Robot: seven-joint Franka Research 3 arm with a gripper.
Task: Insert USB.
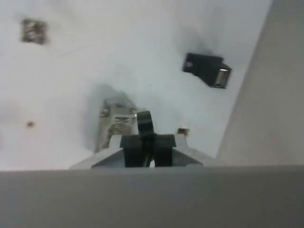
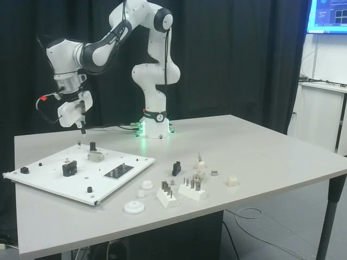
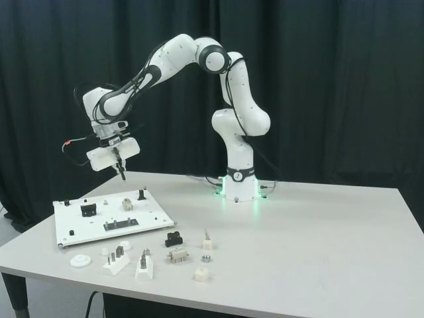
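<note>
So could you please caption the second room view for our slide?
White arm holds its pincer above the white board on the grey table.

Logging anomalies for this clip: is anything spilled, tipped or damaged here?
Nothing stands out. The white board lies flat on the table, its parts upright. The loose pieces beside it are scattered but unbroken. The gripper hangs above the board, shut on a black plug.

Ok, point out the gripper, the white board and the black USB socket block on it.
gripper [image 2: 83, 129]: first room view, between its fingertips.
white board [image 2: 43, 174]: first room view, bare top near the front edge.
black USB socket block [image 1: 207, 69]: wrist view, middle of its body.
</note>
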